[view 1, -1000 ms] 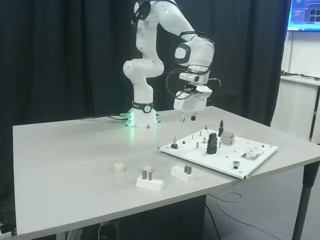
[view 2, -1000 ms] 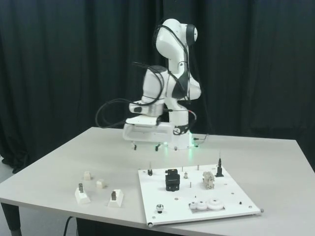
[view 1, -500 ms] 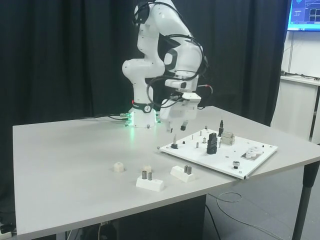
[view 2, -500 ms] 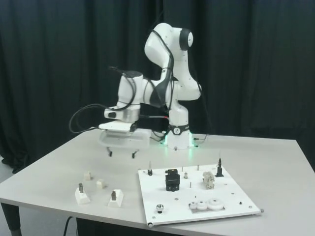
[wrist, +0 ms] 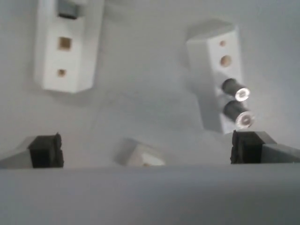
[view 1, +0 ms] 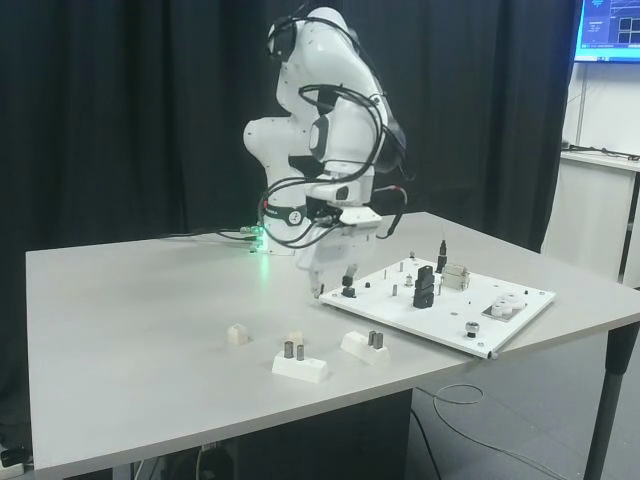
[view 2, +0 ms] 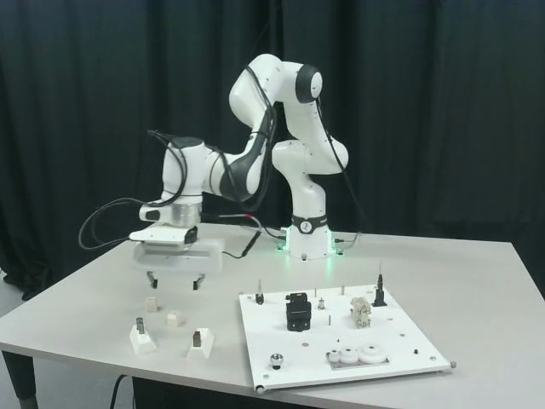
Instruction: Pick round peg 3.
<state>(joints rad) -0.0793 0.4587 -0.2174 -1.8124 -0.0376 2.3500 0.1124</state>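
Note:
Two grey round pegs (wrist: 236, 90) (wrist: 241, 116) stand side by side in a white holder (wrist: 214, 51); I cannot tell which of them is round peg 3. In the room views this holder (view 1: 362, 349) (view 2: 200, 345) is the one nearer the board. My gripper (wrist: 145, 149) (view 1: 333, 284) (view 2: 174, 282) hangs open and holds nothing, above the table over the small white blocks and a little short of the holders. Its black fingertips (wrist: 45, 151) are far apart.
A second white holder (wrist: 61, 47) (view 1: 300, 364) (view 2: 142, 339) carries one grey peg. Two small white blocks (view 1: 237, 334) (view 2: 174, 319) lie on the table; one block (wrist: 140, 157) is below my gripper. The white assembly board (view 1: 520, 315) (view 2: 400, 341) with several parts is to the right.
The arm has swung away from above the board to the left and come lower, so the gripper now hangs over the small blocks near the holders. The fingers stayed open.

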